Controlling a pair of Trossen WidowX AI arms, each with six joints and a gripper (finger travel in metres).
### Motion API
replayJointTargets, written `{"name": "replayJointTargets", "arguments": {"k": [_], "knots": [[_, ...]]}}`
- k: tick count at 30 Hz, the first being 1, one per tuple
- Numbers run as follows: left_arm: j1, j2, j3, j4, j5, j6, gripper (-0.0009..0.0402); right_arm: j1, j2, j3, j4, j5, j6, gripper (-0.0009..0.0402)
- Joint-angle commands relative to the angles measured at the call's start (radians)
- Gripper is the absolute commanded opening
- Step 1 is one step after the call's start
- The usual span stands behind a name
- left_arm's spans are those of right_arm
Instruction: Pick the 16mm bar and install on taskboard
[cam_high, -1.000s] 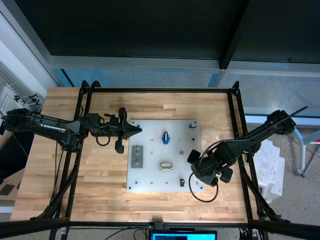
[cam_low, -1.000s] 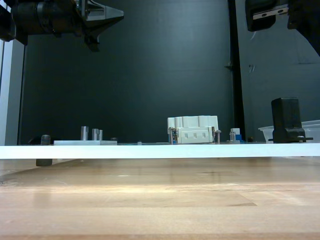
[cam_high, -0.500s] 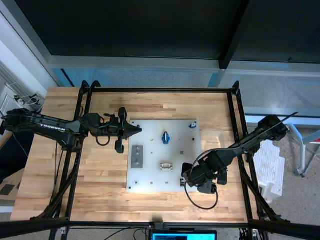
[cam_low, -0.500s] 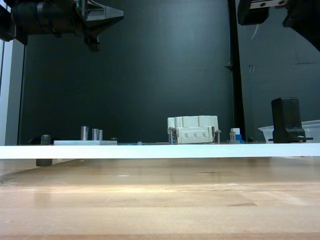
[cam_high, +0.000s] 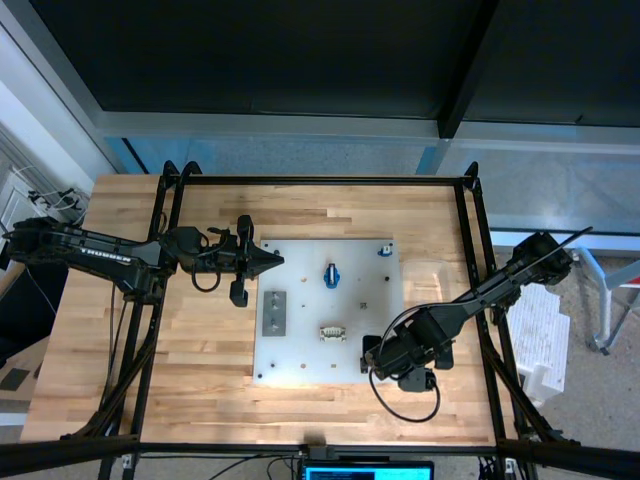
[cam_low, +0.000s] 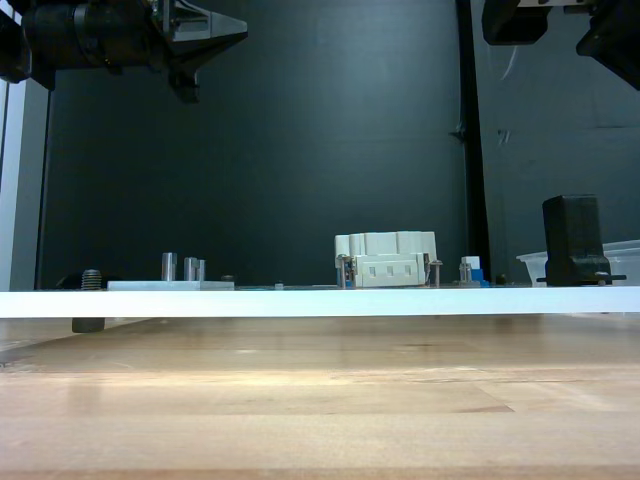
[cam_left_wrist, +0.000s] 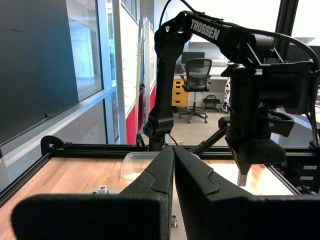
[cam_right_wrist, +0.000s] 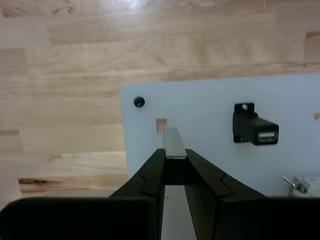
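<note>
A small grey 16mm bar sticks out from between the fingertips of my right gripper, which is shut on it. The right gripper hovers over the near right corner of the white taskboard, close to a small square hole and a black connector. My left gripper hangs shut and empty in the air by the board's far left corner, with its fingers pressed together. The grey two-hole block lies on the board's left side.
A blue knob and a white connector stand on the board. A clear plastic tray sits just right of the board. A black frame runs round the table. A corner screw marks the board's edge.
My right arm has carried the bar leftward and nearer, from beside the board's right edge to over its near right corner. The left arm has not moved.
</note>
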Motion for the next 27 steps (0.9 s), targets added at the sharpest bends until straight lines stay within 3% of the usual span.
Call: {"name": "replayJointTargets", "arguments": {"k": [1, 27], "knots": [[0.0, 0.0, 0.0, 0.0, 0.0, 0.0, 0.0, 0.0, -0.001, -0.013, 0.004, 0.006, 0.001, 0.0], [0.0, 0.0, 0.0, 0.0, 0.0, 0.0, 0.0, 0.011, 0.038, -0.084, 0.092, 0.022, -0.01, 0.0]]}}
